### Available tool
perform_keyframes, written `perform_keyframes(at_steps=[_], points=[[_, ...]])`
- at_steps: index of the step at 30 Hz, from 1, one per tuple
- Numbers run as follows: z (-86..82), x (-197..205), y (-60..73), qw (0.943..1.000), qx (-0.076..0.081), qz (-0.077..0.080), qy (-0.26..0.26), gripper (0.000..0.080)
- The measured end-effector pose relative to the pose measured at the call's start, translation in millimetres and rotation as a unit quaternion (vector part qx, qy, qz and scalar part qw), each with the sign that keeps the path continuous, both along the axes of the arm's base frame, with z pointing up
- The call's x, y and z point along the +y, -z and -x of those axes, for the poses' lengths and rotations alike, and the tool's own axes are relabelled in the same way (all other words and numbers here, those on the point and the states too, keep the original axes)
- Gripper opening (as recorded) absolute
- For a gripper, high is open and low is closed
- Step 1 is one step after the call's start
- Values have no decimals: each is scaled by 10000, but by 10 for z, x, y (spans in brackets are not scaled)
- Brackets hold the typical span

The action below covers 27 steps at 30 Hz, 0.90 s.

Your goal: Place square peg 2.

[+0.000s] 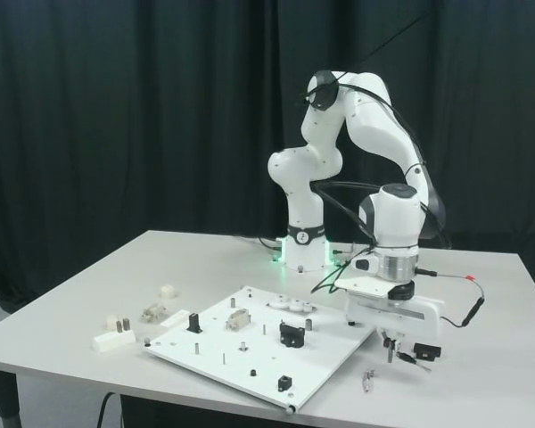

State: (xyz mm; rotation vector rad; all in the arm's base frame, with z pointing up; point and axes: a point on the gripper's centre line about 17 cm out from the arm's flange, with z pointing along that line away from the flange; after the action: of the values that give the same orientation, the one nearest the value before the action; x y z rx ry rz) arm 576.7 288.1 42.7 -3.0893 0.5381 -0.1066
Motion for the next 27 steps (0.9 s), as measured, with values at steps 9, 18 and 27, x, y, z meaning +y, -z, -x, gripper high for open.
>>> perform_keyframes(at_steps=[9, 18, 27], points=[[23, 114, 75, 10000, -65, -22, 37, 71], [21, 158, 60, 10000, -84, -35, 18, 71], [-5, 179, -36, 9999, -100, -71, 28, 566]])
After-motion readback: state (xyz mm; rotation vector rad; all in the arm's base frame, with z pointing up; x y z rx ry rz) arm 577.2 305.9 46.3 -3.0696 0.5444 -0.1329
